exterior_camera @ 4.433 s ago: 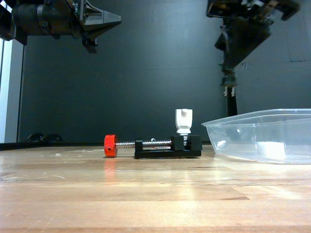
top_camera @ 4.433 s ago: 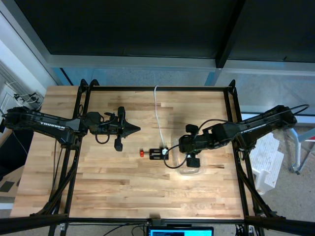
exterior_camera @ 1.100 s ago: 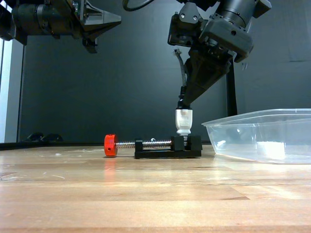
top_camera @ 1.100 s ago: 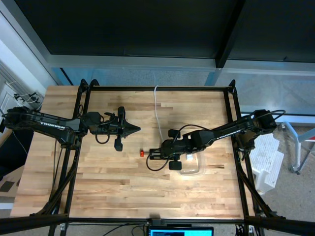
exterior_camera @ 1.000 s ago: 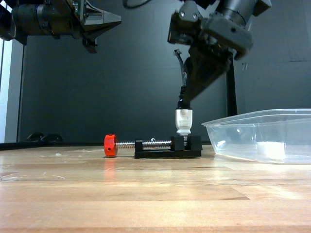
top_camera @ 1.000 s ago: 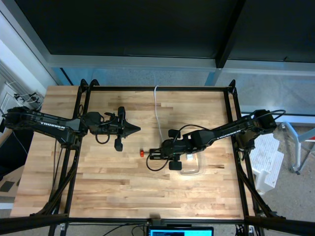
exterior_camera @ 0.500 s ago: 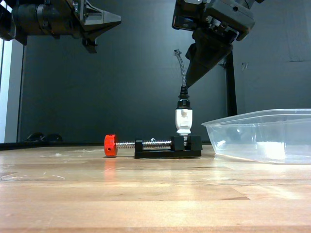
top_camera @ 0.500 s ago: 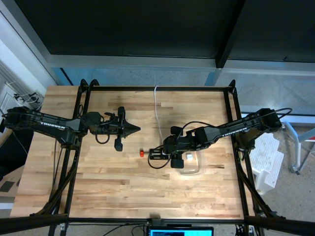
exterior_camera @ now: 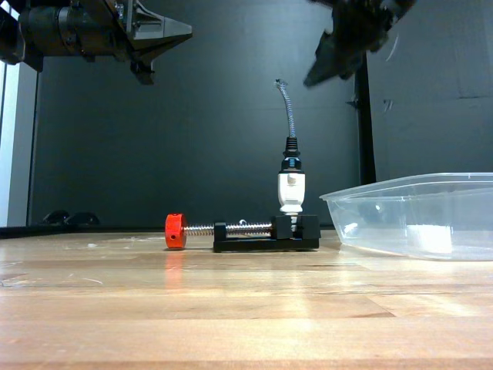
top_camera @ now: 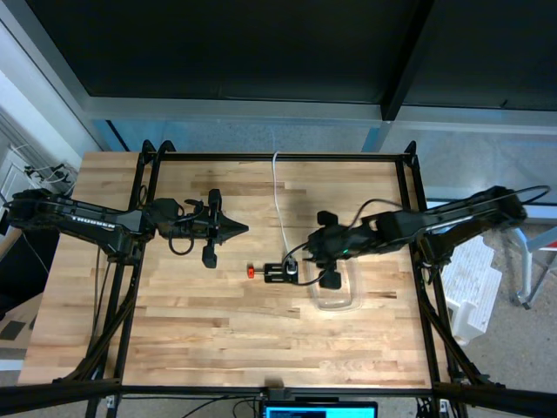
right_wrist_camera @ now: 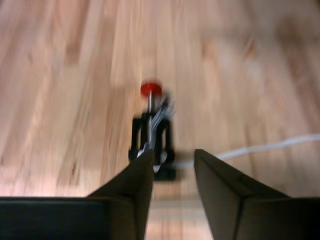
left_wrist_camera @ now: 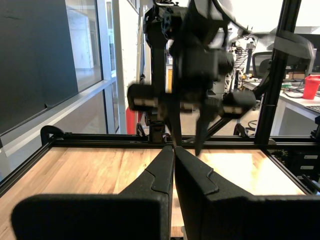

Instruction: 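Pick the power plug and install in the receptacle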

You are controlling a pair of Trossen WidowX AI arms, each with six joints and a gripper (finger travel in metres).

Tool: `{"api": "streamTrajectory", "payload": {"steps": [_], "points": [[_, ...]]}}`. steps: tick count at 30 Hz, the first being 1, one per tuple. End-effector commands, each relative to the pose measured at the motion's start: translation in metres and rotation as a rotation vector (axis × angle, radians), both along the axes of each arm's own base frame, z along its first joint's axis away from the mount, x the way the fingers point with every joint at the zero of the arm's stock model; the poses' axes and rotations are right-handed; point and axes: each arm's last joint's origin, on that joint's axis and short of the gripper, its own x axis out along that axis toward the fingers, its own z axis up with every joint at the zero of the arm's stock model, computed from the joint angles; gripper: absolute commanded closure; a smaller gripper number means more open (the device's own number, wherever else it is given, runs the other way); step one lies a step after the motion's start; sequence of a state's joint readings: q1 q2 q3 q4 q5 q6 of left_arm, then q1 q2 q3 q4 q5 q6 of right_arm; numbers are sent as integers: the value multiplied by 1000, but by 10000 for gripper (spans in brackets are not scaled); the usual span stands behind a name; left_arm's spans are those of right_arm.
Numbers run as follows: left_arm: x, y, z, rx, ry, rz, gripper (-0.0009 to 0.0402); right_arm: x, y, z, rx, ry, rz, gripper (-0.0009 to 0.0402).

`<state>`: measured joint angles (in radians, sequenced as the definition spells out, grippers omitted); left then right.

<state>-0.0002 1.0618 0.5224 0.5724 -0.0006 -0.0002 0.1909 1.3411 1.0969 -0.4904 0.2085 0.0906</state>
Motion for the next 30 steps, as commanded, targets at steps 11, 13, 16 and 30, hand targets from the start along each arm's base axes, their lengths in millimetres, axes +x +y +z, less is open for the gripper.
{"api": "streamTrajectory", "payload": {"steps": [11, 13, 16, 30], "points": [[0, 0, 0, 0, 0, 0, 393, -37, -37, 12, 24, -419, 19, 392], [0, 0, 0, 0, -1, 0, 393, -42, -41, 9, 24, -472, 9, 394], [0, 0, 0, 0, 0, 0, 393, -49, -45, 5, 18, -538, 4, 393], [0, 0, 0, 0, -1, 0, 393, -66, -53, -15, 35, -702, 8, 393]]}}
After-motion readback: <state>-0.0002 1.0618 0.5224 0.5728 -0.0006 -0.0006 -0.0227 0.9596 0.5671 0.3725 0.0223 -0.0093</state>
